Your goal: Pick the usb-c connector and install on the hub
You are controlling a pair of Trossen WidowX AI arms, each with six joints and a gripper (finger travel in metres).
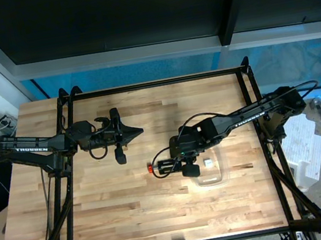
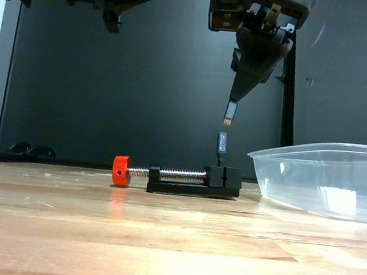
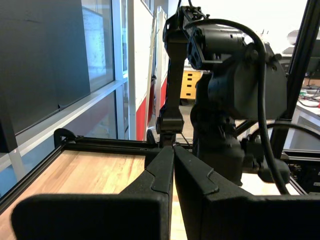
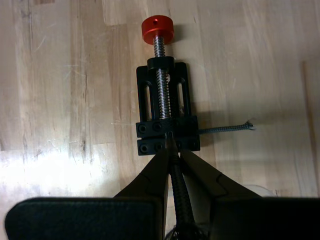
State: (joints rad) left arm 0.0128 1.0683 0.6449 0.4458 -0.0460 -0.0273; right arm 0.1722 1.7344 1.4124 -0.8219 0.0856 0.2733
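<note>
Low view: clear tray (image 2: 298, 168) on bench (image 2: 159, 240), small white block (image 2: 338, 200) inside; I see usb-c connector (image 2: 229, 113), slim dark plug with pale tip, hanging just above hub (image 2: 195, 181) stem, not touching; right tool (image 2: 234, 93) clamped on it, pointing down; left tool (image 1: 137, 131) fingers together, level, well apart.

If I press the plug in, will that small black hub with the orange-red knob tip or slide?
Tipping seems unlikely: the hub lies flat on the wooden table. Nothing visibly anchors it, so an off-centre push from the right gripper, shut on the dark usb-c connector above its upright stem, may slide it. Left gripper hangs shut, far left.
</note>
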